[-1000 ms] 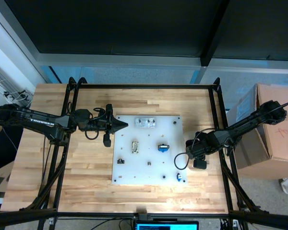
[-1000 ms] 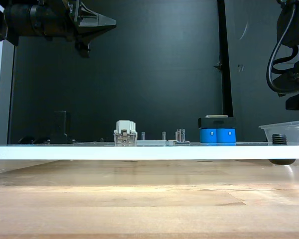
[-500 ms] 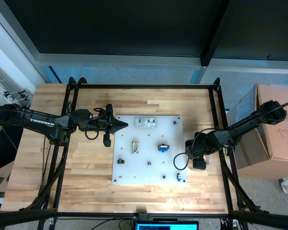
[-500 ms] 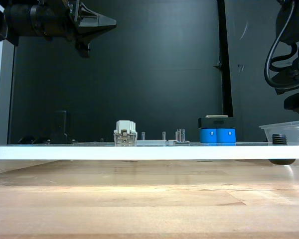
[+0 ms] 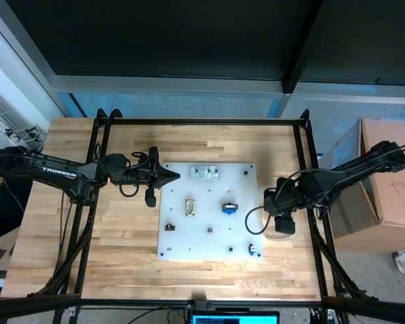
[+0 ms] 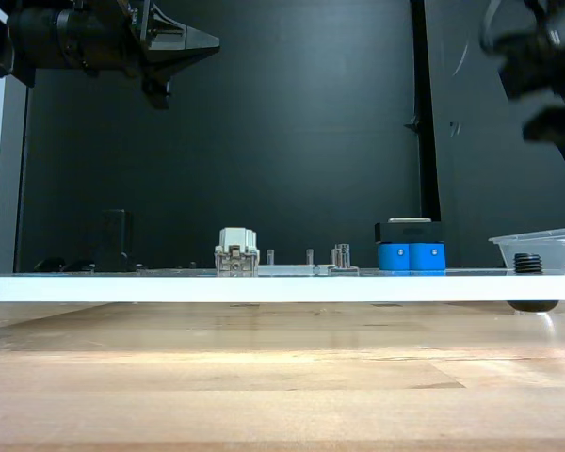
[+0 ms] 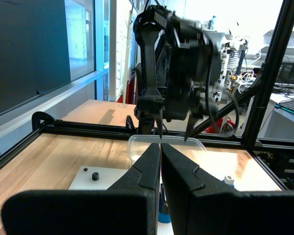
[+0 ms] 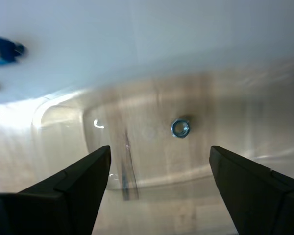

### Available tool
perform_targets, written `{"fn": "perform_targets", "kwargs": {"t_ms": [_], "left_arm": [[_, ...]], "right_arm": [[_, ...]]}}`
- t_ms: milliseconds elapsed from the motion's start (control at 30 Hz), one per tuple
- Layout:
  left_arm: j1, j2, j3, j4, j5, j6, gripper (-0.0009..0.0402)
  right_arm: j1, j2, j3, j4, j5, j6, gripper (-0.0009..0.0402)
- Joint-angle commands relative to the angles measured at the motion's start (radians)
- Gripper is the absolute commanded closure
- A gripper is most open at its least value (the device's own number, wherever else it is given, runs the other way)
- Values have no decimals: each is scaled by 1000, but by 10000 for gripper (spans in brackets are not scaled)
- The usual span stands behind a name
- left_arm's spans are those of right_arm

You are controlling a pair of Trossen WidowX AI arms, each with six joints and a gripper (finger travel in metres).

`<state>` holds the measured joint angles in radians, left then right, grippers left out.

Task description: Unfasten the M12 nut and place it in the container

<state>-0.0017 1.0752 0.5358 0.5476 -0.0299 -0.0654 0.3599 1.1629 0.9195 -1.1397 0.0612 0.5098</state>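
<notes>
The silver nut (image 8: 180,128) lay flat and free on the floor of the clear container (image 8: 59,110), held by neither arm. The container sat on the desk (image 5: 121,256) near its right edge, just beside the white board (image 5: 189,236). The right hand (image 8: 159,152) hung above the container, pointing down into it, its fingers (image 8: 78,181) spread wide apart with nothing between them. In the low view the black stud (image 6: 527,264) showed bare ribs and carried no nut. The left hand (image 7: 160,147) was raised high over the board's far left corner, pointing toward the desk's right edge, its fingers pressed together on nothing
</notes>
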Motion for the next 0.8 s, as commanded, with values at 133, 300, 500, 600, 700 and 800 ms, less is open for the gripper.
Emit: {"fn": "perform_targets", "kwargs": {"t_ms": [133,300,500,600,700,800], "left_arm": [[0,0,0,0,0,0,393],[0,0,0,0,0,0,393],[0,0,0,0,0,0,393],[0,0,0,0,0,0,393],[0,0,0,0,0,0,393],[0,0,0,0,0,0,393]], "right_arm": [[-124,-5,171,-8,53,-84,234],[-206,-16,220,152,55,-226,390],[-288,-27,186,459,48,-368,397],[-328,-47,131,659,33,-415,394],[-360,-61,67,858,-19,-426,394],[-377,-69,-3,1043,-58,-441,394]]}}
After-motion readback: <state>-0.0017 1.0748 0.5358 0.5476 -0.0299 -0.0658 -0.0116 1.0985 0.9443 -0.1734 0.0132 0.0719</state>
